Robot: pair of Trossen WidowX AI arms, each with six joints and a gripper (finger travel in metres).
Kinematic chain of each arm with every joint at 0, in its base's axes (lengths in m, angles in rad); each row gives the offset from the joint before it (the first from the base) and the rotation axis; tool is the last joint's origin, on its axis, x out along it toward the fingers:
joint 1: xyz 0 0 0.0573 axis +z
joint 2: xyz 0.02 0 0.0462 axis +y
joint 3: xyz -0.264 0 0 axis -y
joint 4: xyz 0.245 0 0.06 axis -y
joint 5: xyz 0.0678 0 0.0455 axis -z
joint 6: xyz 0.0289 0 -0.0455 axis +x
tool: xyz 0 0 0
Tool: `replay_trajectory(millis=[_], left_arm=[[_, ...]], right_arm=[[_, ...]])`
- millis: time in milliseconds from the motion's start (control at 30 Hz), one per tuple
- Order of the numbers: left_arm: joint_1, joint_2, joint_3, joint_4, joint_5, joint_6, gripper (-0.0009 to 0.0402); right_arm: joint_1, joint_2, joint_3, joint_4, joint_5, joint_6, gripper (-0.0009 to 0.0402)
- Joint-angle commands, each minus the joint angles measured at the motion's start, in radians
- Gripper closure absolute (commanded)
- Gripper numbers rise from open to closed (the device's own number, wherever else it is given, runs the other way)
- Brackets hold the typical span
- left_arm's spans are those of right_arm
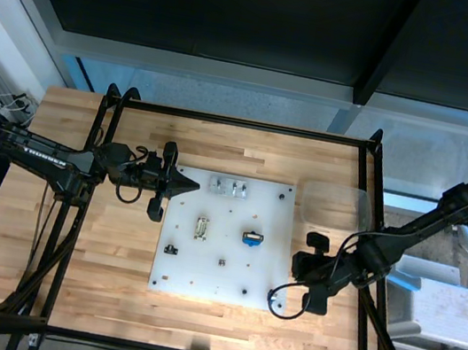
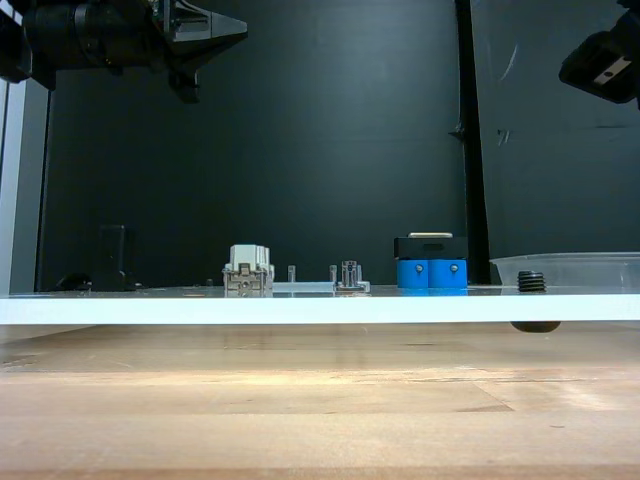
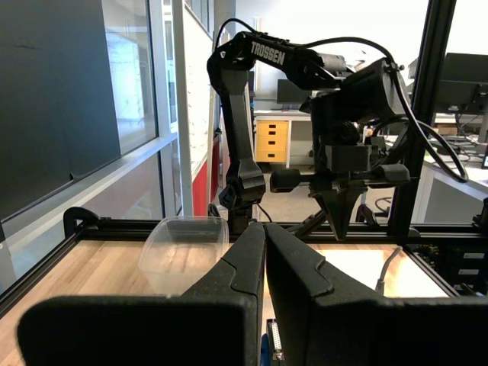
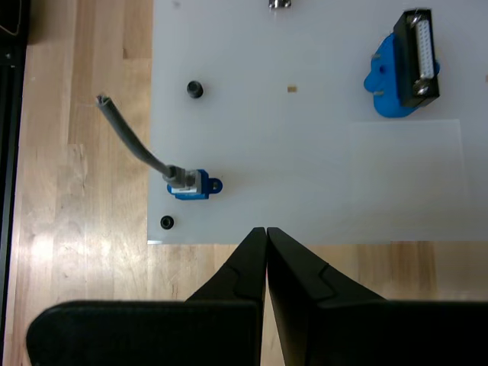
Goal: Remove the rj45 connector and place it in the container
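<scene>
Closed left tool [image 3: 264,226] before container [image 3: 185,252]

Wooden table [image 1: 108,280], white board [image 1: 200,268] flat at its middle, clear container [image 1: 328,204] seemingly resting just beside the board

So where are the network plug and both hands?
network plug [image 4: 180,178], right wrist view, its body.
left hand [image 1: 194,185], high view, between fingertips, over the board [image 1: 191,269], left edge.
right hand [image 4: 266,231], right wrist view, between fingertips, by the board, right edge.
</scene>
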Motion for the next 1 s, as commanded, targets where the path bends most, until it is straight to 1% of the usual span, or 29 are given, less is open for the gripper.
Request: replay_trajectory(millis=[33,167,300,400,767,867,1000], left_arm=[[0.000,0.000,0.000,0.000,0.000,0.000,0.0393],[0.000,0.000,0.000,0.000,0.000,0.000,0.0393],[0.000,0.000,0.000,0.000,0.000,0.000,0.0393],[0.000,0.000,0.000,0.000,0.000,0.000,0.0393],[0.000,0.000,0.000,0.000,0.000,0.000,0.0393],[0.000,0.000,0.000,0.000,0.000,0.000,0.0393],[0.000,0.000,0.000,0.000,0.000,0.000,0.0393]], right_arm=[[0.026,0.037,0.039,-0.030,0.008,0.018,0.0392],[0.051,0.095,0.088,-0.039,0.006,0.021,0.0372],[0.066,0.140,0.120,-0.040,0.006,0.033,0.0334],[0.070,0.158,0.126,-0.039,0.007,0.054,0.0306],[0.072,0.202,0.127,-0.018,0.008,0.050,0.0199],[0.072,0.208,0.127,-0.005,0.008,0.047,0.0184],[0.073,0.209,0.127,0.006,0.008,0.047,0.0181]])
